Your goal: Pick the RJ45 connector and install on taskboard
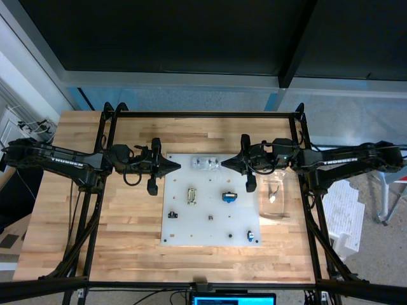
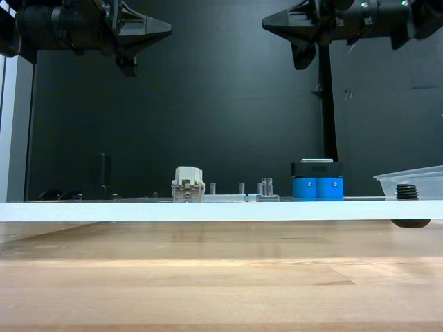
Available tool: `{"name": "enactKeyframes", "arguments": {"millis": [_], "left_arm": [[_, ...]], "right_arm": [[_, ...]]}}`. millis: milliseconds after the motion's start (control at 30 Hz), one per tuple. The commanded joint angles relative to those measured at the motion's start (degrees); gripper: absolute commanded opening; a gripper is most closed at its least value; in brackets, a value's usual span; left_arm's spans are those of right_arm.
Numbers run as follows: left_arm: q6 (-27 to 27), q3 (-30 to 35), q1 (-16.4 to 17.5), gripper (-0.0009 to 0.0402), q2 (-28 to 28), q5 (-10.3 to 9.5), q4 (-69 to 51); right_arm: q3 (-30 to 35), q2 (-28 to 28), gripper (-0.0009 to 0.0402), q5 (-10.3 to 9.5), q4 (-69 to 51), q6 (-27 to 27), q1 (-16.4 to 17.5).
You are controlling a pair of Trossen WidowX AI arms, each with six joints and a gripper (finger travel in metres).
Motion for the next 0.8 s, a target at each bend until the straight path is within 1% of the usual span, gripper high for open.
{"name": "enactKeyframes", "arguments": {"millis": [33,167,333,500,800], "left_arm": [[0.0,0.02,0.0,0.0,0.0,0.02,0.0],[0.0,0.02,0.0,0.0,0.02,0.02,0.0],[0.0,0.02,0.0,0.0,0.02,0.02,0.0],[0.0,0.02,0.02,0.0,0.0,0.02,0.0],[0.0,0.02,0.0,0.0,0.02,0.02,0.0]], "right_arm": [[0.94,-2.97,0.0,0.0,-7.02,0.15,0.04],[2.62,-6.43,0.0,0.07,-17.27,0.13,0.04],[6.67,-9.27,0.0,0.46,-32.11,0.17,0.07],[12.09,-10.25,0.0,0.44,-46.49,0.04,0.13],[19.61,-10.95,0.0,0.5,-66.9,0.2,0.17]]}}
